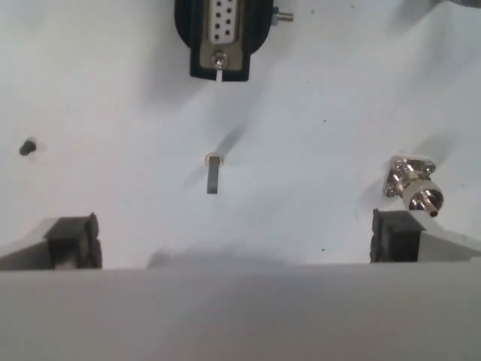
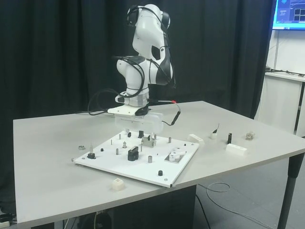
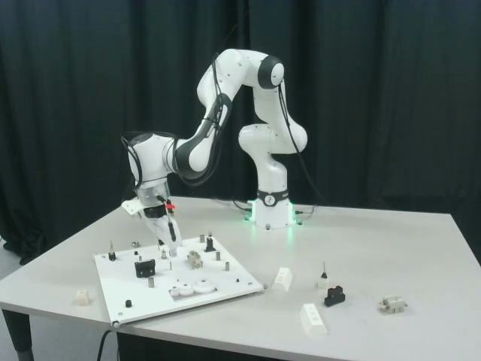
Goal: Pick USB.
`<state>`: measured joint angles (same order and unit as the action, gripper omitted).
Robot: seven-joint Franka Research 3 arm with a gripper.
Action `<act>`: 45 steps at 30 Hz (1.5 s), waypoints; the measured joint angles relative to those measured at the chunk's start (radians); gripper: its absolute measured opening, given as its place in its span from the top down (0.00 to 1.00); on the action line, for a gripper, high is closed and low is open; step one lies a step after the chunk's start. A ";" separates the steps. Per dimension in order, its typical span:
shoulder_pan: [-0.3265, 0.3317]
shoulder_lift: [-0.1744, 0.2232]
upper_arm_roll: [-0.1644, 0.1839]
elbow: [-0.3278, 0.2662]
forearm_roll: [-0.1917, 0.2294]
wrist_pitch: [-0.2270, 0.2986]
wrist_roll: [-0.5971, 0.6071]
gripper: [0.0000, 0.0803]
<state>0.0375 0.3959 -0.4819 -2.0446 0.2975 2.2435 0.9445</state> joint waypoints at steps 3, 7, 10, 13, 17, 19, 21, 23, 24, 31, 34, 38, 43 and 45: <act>0.000 -0.001 0.000 0.000 -0.008 0.000 0.000 0.00; 0.000 -0.002 0.000 0.000 -0.015 0.000 0.000 0.00; 0.000 -0.002 0.000 0.000 -0.017 0.002 0.000 0.00; 0.001 -0.003 0.000 0.000 -0.020 0.005 -0.002 0.00; 0.003 -0.005 0.000 0.000 -0.032 0.010 -0.002 0.00; 0.004 -0.007 0.000 0.000 -0.037 0.012 -0.003 0.00; 0.006 -0.008 0.000 0.000 -0.038 0.013 -0.003 0.00; 0.008 -0.010 0.000 0.000 -0.041 0.015 -0.003 0.00; 0.009 -0.011 0.000 0.000 -0.043 0.015 -0.003 0.00; 0.016 -0.015 0.000 0.000 -0.055 0.018 -0.014 0.00; 0.024 -0.018 0.000 0.000 -0.056 0.019 -0.048 0.00; 0.038 -0.022 0.000 0.000 -0.056 0.020 -0.065 0.00; 0.064 -0.029 0.000 -0.002 -0.056 0.020 -0.067 0.00; 0.078 -0.032 0.000 -0.003 -0.056 0.020 -0.069 0.00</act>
<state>0.1155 0.3642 -0.4816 -2.0478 0.2414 2.2631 0.8757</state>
